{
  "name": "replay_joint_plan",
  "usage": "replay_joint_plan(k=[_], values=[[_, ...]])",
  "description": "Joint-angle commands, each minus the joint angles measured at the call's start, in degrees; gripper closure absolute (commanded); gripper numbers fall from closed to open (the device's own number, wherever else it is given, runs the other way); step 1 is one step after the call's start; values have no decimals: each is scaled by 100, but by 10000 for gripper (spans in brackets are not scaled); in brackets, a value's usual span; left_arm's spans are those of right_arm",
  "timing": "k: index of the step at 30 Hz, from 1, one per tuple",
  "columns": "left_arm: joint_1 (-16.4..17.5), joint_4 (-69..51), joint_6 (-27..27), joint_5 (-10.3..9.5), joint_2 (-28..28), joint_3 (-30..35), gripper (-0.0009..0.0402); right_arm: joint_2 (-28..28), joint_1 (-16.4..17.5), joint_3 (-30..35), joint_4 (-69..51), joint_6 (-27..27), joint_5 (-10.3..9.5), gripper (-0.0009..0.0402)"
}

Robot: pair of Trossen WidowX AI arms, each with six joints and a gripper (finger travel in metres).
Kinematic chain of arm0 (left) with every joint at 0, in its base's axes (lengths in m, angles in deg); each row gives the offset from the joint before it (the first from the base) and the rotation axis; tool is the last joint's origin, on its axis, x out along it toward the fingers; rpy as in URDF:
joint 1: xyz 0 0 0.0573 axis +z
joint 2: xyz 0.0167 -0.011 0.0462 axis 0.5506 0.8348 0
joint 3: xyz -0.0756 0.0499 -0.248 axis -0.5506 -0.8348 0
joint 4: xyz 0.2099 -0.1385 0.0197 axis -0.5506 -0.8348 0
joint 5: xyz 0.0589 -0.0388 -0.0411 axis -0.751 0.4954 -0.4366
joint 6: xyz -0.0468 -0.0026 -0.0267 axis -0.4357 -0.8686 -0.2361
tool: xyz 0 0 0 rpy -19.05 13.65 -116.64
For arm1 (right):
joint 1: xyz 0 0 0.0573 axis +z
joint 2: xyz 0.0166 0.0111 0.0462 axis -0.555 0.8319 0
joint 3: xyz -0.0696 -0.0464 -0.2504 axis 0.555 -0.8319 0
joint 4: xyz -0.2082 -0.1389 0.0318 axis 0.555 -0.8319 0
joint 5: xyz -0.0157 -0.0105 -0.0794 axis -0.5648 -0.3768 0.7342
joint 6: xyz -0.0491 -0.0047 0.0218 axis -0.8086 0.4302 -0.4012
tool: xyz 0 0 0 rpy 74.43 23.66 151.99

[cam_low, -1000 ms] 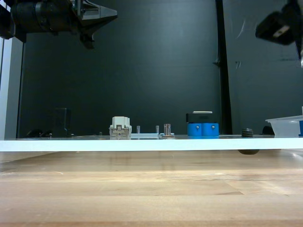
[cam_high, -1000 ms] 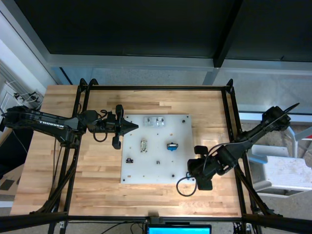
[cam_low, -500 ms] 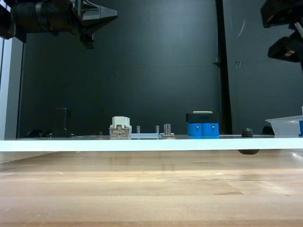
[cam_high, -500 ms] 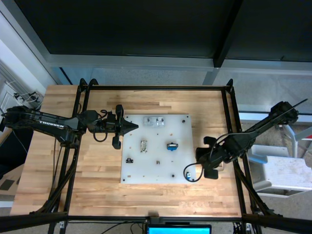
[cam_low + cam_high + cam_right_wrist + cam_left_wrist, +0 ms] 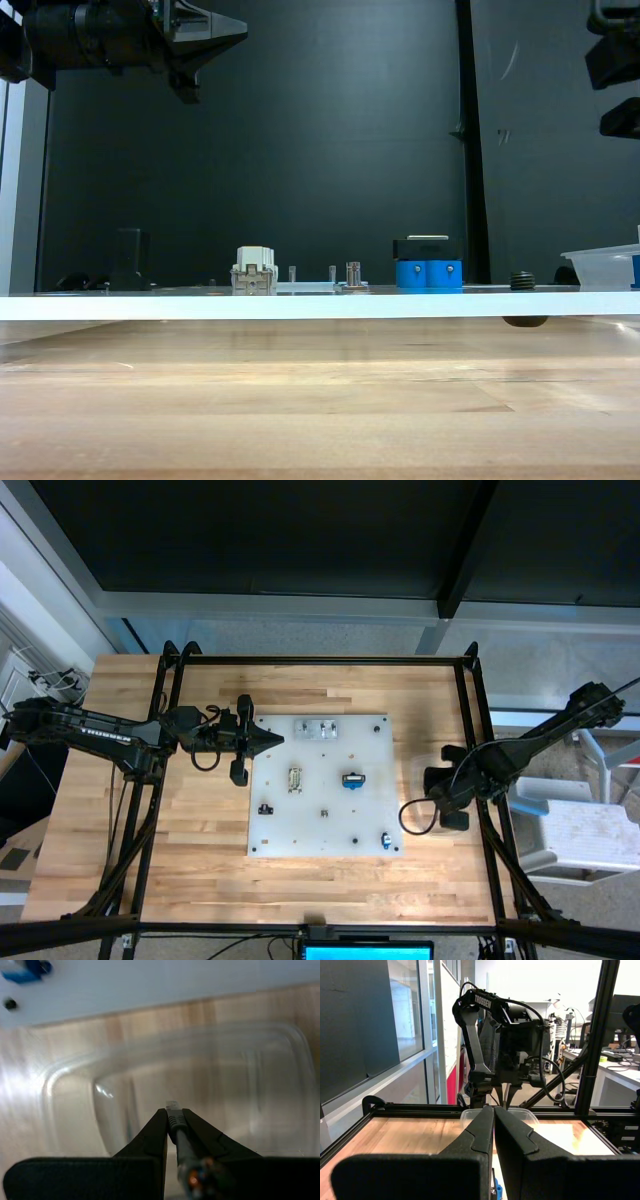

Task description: Remove the rj45 connector and place it in the container

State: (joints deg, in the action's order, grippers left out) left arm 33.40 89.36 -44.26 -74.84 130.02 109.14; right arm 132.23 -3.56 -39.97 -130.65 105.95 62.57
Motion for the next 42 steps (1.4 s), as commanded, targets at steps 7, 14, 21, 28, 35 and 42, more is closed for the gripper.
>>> replay_joint_plan(k=[7, 14, 21, 28, 35, 42], values=[[0, 0, 0, 2, 0, 2, 392, -271, 7, -61, -323, -2, -7, 393], [0, 0, 0, 2, 2, 2, 392, -326, 4, -175, -310, -2, -136, 393], [0, 0, 0, 2, 0, 2, 392, -330, 4, -197, -304, -4, -133, 393], [0, 0, 0, 2, 2, 2, 392, -323, 4, -205, -308, -2, -131, 393], [2, 0, 0, 2, 2, 2, 392, -323, 4, -205, -319, -24, -127, 348], [2, 0, 0, 2, 2, 2, 392, -323, 4, -205, -321, -2, -127, 288]])
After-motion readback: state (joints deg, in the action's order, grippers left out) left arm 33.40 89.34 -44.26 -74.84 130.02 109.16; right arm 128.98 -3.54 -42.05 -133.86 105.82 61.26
